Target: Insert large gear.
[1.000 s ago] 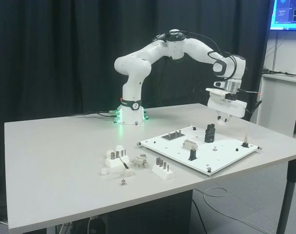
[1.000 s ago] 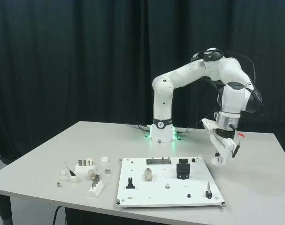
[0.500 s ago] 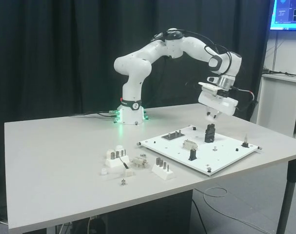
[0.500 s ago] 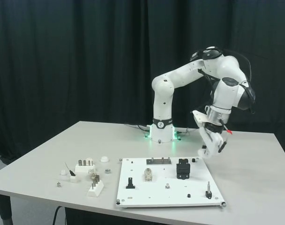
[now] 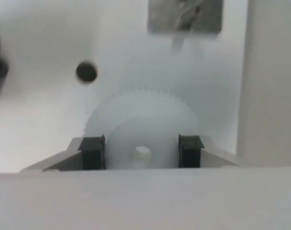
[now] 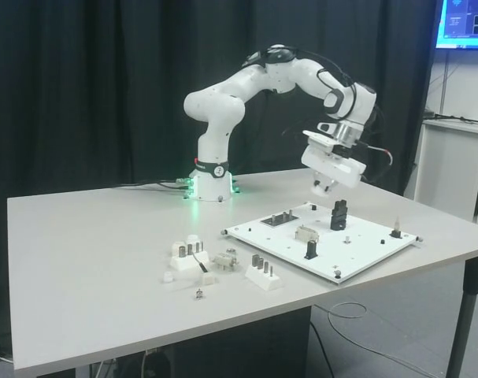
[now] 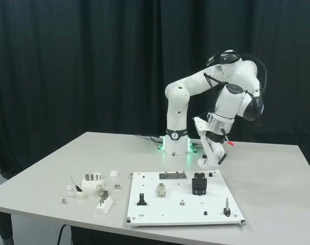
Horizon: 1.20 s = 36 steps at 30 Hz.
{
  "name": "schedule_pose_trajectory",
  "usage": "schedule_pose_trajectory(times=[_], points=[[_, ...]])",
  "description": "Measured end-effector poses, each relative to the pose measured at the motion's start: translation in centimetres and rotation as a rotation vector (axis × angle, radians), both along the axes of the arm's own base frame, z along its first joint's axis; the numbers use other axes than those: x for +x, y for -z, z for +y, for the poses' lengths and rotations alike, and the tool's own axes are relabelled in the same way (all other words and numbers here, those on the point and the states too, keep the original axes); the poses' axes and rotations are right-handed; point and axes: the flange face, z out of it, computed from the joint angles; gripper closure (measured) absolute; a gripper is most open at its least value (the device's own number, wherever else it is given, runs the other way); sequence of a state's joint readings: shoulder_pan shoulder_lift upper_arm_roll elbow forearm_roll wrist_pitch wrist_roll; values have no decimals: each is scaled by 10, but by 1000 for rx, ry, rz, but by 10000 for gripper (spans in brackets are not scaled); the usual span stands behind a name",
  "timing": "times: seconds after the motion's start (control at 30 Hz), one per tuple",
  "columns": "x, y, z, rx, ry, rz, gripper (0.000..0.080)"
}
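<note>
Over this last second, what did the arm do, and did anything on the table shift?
The gripper, shut on the white gear, swung in from beyond the board's edge to above the white board, nearer the arm's base. It took hold of nothing new and let nothing go. The black block and the other parts on the board, and the small parts on the table, stayed where they were.

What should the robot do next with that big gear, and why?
Probably carry it on over the white board and lower it: the tool grips the large gear between its black pads, hanging in the air above the board's far edge.
</note>
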State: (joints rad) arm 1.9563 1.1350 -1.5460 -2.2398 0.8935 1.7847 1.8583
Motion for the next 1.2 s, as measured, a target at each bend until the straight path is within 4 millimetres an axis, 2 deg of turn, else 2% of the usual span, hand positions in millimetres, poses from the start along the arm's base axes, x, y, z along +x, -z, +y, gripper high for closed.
schedule_pose_trajectory(times=[0.9,1.2], points=[[-20,4,-120,-8,32,-24,476],[-18,8,-153,27,60,-47,476]])
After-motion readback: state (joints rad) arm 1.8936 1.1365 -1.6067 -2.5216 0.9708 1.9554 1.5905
